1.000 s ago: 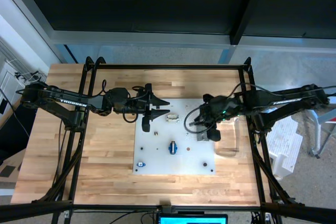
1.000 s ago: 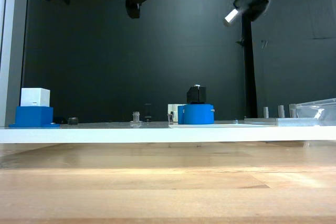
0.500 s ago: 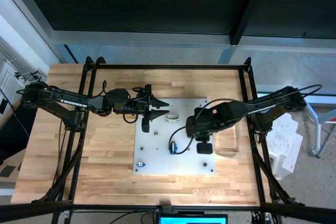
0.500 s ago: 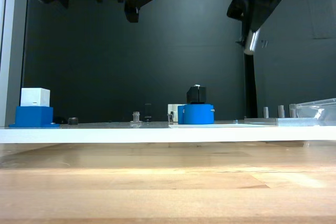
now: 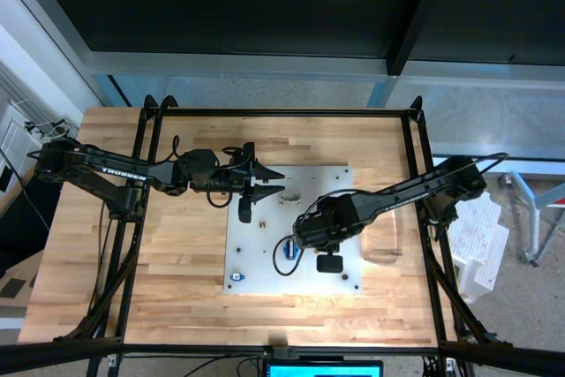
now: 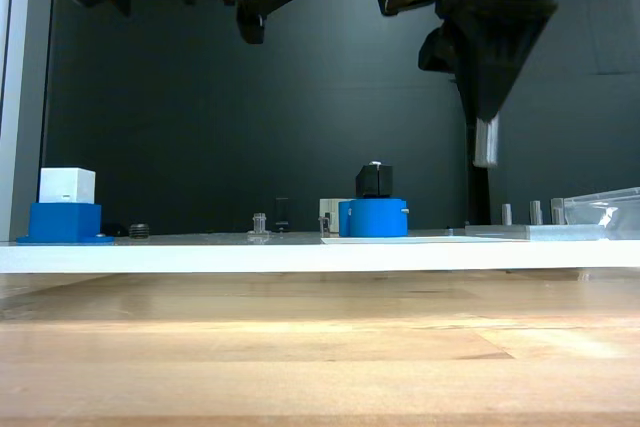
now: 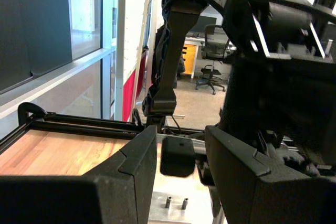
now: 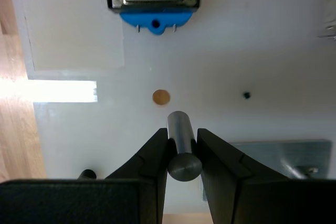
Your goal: Pick the 16mm cylinder and install on the taskboard
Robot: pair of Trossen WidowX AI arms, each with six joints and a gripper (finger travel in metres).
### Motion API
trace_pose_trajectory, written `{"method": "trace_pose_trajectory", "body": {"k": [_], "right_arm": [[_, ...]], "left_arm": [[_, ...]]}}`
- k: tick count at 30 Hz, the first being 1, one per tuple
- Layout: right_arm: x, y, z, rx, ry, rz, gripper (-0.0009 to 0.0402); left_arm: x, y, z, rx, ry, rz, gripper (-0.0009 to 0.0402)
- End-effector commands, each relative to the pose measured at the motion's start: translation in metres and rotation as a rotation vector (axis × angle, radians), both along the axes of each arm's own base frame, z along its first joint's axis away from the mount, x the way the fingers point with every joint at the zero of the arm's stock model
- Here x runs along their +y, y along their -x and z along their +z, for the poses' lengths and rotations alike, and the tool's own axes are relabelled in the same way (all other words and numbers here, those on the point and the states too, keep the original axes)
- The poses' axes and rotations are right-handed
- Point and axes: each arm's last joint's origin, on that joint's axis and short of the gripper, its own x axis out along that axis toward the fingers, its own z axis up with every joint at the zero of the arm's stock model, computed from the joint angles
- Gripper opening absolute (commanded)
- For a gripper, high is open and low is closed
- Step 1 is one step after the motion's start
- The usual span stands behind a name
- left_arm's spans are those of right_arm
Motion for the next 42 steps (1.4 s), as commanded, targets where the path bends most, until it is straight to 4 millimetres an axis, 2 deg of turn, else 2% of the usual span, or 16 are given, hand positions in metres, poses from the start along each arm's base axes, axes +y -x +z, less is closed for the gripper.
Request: {"method": "trace_pose_trajectory", "body": {"k": [1, 8, 22, 42], "right_arm": [[0.005, -0.002, -0.009, 0.026, 0.002, -0.005, 0.0007], [0.010, -0.007, -0.022, 0.052, 0.006, -0.005, 0.0007], [0.013, -0.016, -0.029, 0.035, 0.006, -0.010, 0.0007], [0.013, -0.016, -0.035, 0.028, 0.010, -0.003, 0.0007]], "left_arm": [[0.000, 0.000, 0.000, 0.000, -0.001, 0.000, 0.0123], [0.000, 0.000, 0.000, 0.000, -0.001, 0.000, 0.0122], [0.000, 0.000, 0.000, 0.000, -0.001, 0.000, 0.0122], [0.000, 0.000, 0.000, 0.000, -0.001, 0.000, 0.0122]]}}
